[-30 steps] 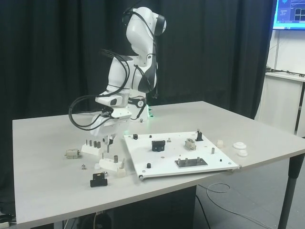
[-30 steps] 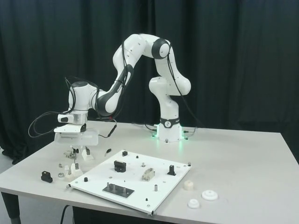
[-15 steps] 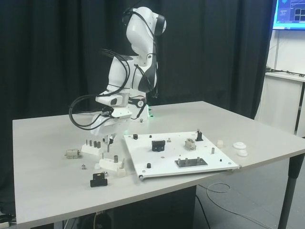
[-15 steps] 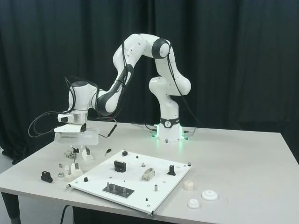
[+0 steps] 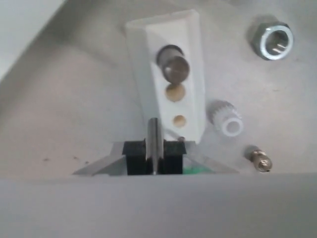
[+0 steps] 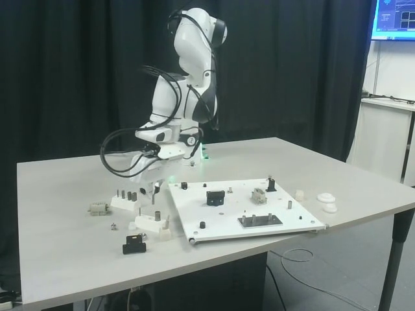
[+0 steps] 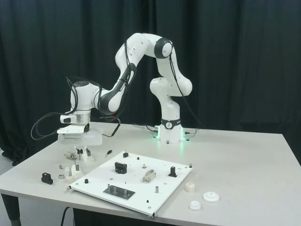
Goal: Insert round peg 2.
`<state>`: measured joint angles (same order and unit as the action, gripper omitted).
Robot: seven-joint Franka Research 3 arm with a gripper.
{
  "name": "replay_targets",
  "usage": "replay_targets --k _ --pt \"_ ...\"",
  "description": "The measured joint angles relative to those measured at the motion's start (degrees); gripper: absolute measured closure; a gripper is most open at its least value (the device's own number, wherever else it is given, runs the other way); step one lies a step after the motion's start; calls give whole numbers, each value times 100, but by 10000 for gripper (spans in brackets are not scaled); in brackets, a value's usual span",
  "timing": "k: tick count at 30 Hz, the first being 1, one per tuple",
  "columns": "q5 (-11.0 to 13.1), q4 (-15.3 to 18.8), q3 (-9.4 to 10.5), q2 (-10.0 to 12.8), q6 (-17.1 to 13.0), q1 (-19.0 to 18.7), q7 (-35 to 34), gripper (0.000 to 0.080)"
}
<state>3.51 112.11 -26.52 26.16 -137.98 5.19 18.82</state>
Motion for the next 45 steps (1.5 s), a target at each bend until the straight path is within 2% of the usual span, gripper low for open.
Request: replay_targets --k 12,20,30,45 --pt "51 33 2 -305 812 -392 -435 733" --pt "59 120 9 -468 1197 -761 -925 733" --pt "61 513 38 -747 1358 -1272 -1680 733" --pt "43 1263 144 -1308 1350 -1996 -2845 733"
